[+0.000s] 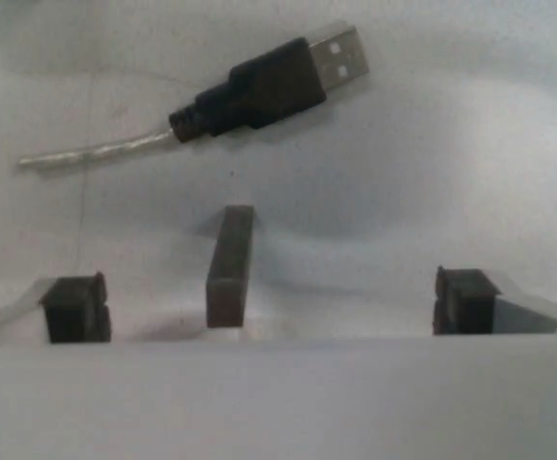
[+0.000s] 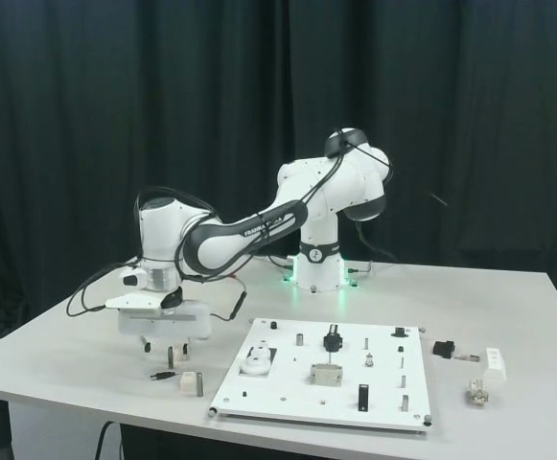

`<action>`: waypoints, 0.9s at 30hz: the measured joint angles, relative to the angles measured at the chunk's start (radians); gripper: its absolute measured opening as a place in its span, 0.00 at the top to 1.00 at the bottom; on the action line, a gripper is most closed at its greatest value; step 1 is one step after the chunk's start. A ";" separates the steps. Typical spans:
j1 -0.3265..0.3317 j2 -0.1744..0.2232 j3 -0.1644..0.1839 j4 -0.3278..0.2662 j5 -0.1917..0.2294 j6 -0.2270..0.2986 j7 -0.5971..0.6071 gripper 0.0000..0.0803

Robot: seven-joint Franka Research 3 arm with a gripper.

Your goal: Remove square peg 4.

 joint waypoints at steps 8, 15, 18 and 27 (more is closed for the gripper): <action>0.013 0.000 -0.036 0.002 -0.005 -0.035 0.007 0.04; 0.021 -0.001 -0.052 0.004 -0.008 -0.049 0.008 0.01; 0.023 -0.001 -0.055 0.005 -0.009 -0.051 0.013 0.01; 0.027 -0.001 -0.060 0.006 -0.010 -0.057 0.029 0.00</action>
